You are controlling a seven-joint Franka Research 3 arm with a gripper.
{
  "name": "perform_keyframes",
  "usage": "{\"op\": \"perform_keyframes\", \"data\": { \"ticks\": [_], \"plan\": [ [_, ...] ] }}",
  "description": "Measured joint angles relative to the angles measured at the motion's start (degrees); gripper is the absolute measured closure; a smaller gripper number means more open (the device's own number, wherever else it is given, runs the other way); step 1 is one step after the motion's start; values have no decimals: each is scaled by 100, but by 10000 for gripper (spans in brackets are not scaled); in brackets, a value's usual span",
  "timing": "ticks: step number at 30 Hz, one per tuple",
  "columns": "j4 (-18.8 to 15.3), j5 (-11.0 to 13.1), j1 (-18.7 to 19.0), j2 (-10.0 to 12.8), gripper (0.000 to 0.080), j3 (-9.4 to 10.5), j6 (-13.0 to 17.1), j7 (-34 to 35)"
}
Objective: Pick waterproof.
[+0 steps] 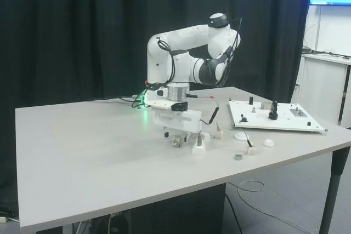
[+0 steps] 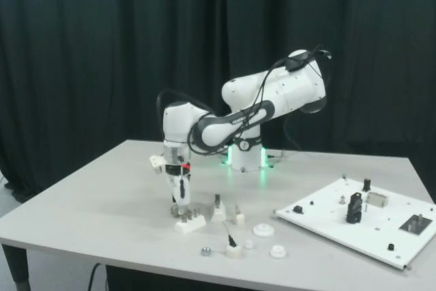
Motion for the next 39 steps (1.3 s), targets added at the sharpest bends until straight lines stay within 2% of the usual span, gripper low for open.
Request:
{"op": "perform_keyframes", "data": {
  "ticks": [9, 19, 20, 25, 26, 34, 35, 39],
  "plan": [
    [0, 211, -14, 3, 3, 123, 171, 0],
    [13, 219, -11, 9, 3, 236, 347, -23],
    [16, 219, -10, 9, 292, 241, 351, -23],
    [32, 219, -9, 9, 292, 267, 360, -23],
    [36, 219, -8, 9, 454, 267, 362, -23],
    [58, 219, -7, 11, 454, 267, 362, -23],
    [62, 219, -7, 11, 485, 263, 362, -23],
    [85, 214, -5, 11, 485, 209, 363, -23]
  ]
}}
